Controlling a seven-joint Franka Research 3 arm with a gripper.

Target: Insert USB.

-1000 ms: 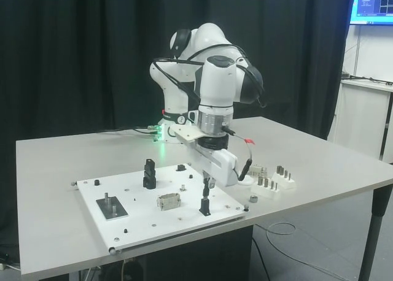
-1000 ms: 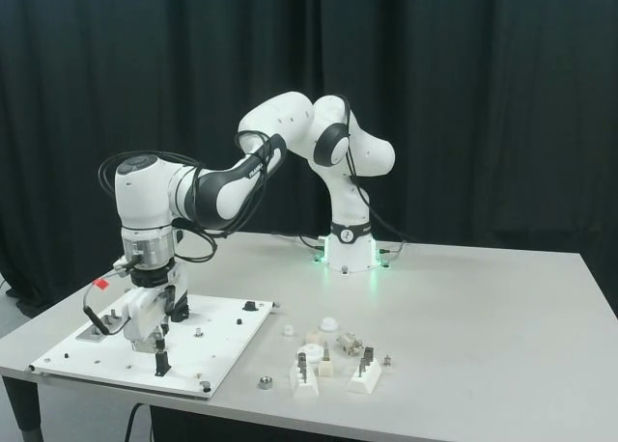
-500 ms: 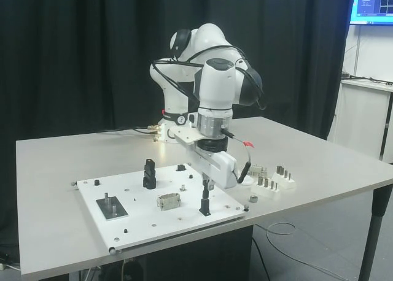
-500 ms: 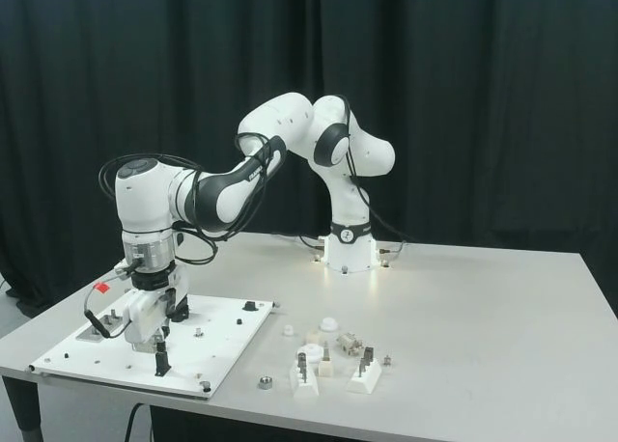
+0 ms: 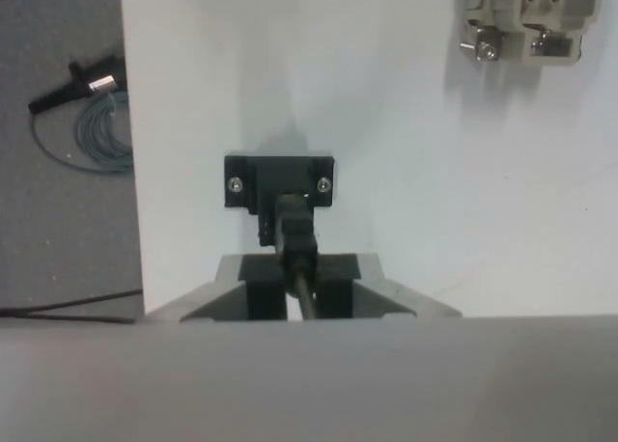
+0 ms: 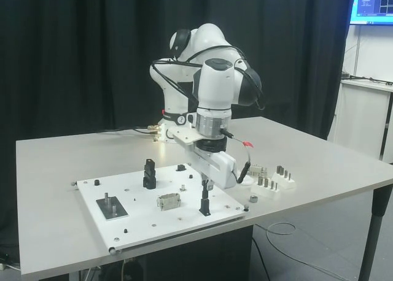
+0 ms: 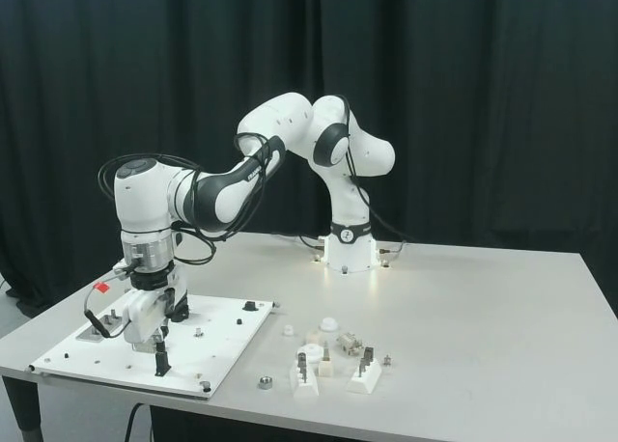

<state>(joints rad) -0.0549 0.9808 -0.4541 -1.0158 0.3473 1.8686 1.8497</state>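
Observation:
A black USB plug (image 5: 294,232) stands upright in the black socket block (image 5: 246,181), near the front right corner of the white board (image 6: 141,216). My gripper (image 5: 299,288) points straight down over it. Its black fingers (image 5: 259,290) sit close on either side of the plug's upper end and cable stub, shut on the plug. From the first room view the gripper (image 6: 206,184) hangs just above the plug (image 6: 205,202). In the second room view the gripper (image 7: 159,344) and plug (image 7: 160,360) are at the board's near edge.
The board also carries a grey multi-pin connector (image 6: 167,200), a black upright connector (image 6: 148,173) and a grey block with pegs (image 6: 111,207). White peg holders (image 6: 276,183) and a nut (image 6: 252,199) lie on the table to its right. A coiled cable (image 5: 97,124) lies below the table edge.
The hand has shifted and turned slightly to the left over the plug, which stays in the socket. The light at the arm's base went from green to white.

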